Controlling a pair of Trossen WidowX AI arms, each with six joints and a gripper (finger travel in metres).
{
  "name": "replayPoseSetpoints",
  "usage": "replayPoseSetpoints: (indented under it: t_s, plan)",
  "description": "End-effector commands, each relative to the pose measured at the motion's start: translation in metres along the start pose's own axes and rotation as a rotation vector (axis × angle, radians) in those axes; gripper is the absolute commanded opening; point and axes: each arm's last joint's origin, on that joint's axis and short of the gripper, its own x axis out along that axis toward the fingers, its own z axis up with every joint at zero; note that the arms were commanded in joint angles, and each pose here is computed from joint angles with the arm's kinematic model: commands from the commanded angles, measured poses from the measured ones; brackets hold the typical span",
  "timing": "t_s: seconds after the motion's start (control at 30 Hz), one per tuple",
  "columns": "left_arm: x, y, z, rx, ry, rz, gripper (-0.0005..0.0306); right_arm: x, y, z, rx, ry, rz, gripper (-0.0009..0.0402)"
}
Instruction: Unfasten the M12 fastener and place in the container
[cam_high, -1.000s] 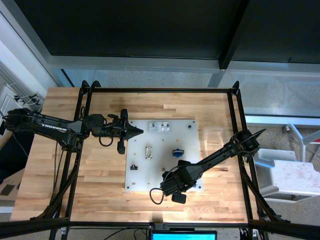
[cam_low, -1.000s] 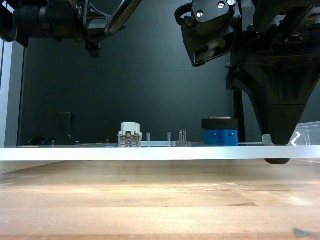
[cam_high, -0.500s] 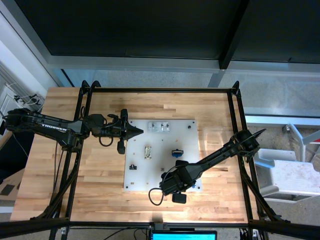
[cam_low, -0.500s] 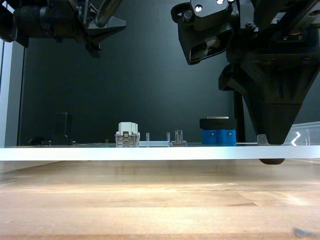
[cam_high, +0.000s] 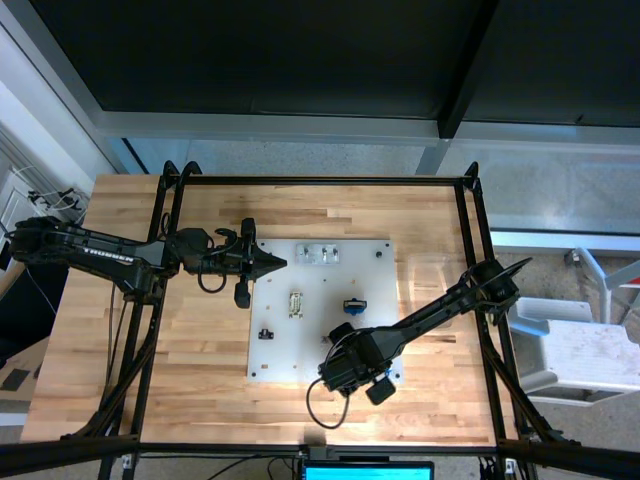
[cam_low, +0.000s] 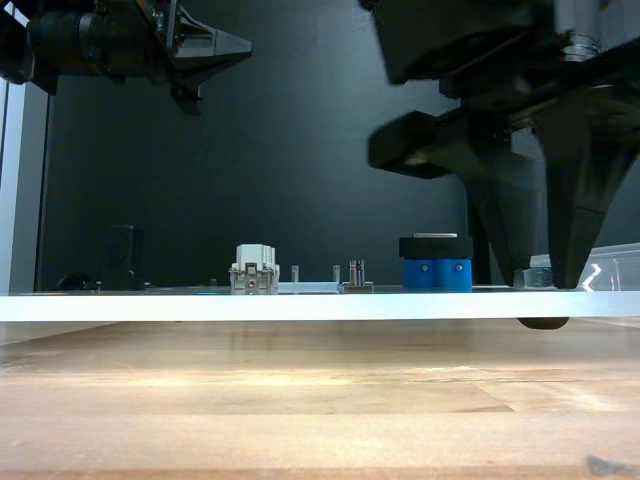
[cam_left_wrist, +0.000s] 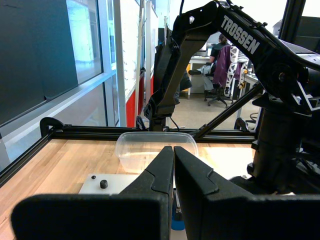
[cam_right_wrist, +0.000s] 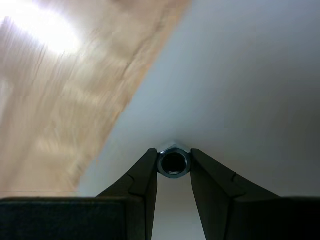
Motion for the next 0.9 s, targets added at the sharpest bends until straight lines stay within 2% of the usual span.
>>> replayPoseSetpoints:
  t_s: [0.03, 0.13, 0.27, 0.37, 0.7, 0.9]
  plan:
    - [0.0, 0.0, 0.0001, 0.0, 0.0, 0.0, 0.0, -0.0002, 0.0004, 0.0001, -0.236, 0.0, 0.004, 0.0004]
    - [0.0, 0.0001, 0.0001, 0.0, 0.0, 0.0, 0.0, -0.0002, 0.0004, 0.0, -0.418, 0.0, 0.003, 0.0004]
    - [0.0, 0.0, 0.0001, 0.0, 0.0, 0.0, 0.0, -0.0002, 0.0004, 0.0, -0.603, 0.0, 0.004, 0.0004]
    - [0.0, 0.0001, 0.0001, 0.0, 0.0, 0.0, 0.0, -0.0002, 0.0006, -0.0002, -0.679, 0.002, 0.004, 0.0004]
    - [0.0, 0.0, 0.0001, 0.0, 0.0, 0.0, 0.0, -0.0002, 0.0004, -0.0002, -0.693, 0.001, 0.005, 0.0012]
    - [0.0, 0.0, 0.0001, 0.0, 0.0, 0.0, 0.0, -0.0003, 0.0006, 0.0, -0.693, 0.0, 0.004, 0.0082]
